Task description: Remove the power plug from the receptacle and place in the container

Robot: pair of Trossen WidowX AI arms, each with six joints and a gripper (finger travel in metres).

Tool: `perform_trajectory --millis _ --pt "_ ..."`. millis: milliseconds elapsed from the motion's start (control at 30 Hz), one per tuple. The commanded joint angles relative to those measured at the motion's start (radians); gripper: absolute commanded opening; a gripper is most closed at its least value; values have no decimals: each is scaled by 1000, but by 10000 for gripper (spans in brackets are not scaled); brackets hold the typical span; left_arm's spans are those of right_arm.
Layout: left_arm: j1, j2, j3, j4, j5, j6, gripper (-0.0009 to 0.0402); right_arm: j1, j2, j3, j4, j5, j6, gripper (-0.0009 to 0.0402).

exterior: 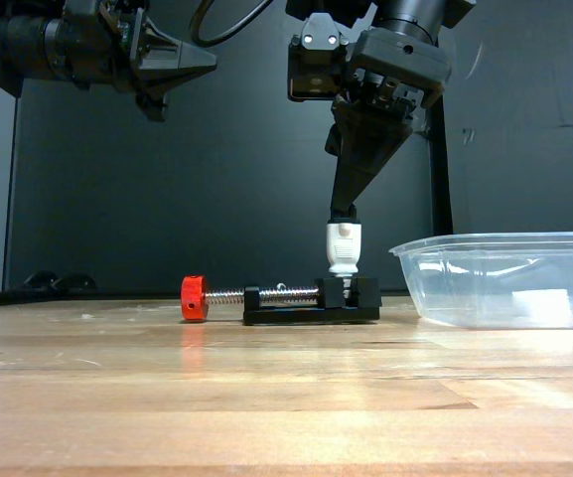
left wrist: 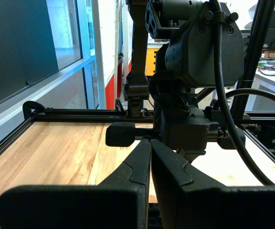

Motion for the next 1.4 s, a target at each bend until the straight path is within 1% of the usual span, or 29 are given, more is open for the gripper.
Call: perform_trajectory --millis 33,800,1400 --pt "0 0 0 0 0 0 0 -1 -3 15 -13 0 0 0" --pt "0 0 0 0 0 0 0 -8 -28 31 -29 0 -4 0" --pt "0 0 0 0 0 0 0 -12 -94 31 -104 0 -3 0"
